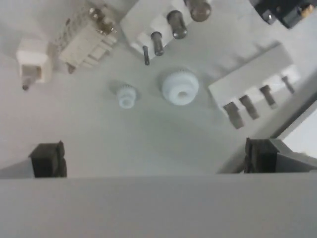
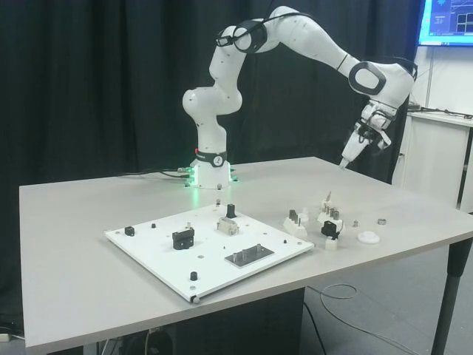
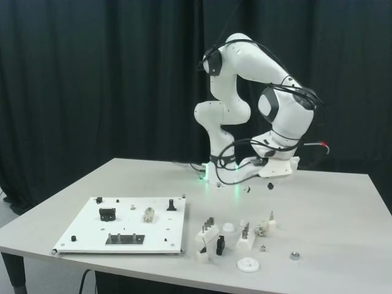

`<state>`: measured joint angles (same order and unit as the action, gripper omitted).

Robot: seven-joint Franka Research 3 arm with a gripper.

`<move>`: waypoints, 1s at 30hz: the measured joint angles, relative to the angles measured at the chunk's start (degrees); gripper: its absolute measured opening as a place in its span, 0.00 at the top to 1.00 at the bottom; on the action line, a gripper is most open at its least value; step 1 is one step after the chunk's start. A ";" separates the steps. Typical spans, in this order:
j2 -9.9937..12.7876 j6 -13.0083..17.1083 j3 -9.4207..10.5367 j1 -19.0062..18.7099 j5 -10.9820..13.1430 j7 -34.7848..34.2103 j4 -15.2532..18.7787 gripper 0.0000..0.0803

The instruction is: Pick Ethernet.

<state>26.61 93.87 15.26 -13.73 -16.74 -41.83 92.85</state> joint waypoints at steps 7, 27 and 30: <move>-0.77 1.63 -0.95 -0.01 3.03 -3.59 1.38 0.00; -5.60 10.56 -3.57 -0.01 9.89 -7.07 11.37 0.00; -6.41 12.31 -3.75 -0.01 10.41 -7.07 13.14 0.00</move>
<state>20.20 106.18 11.51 -13.74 -6.33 -48.90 105.98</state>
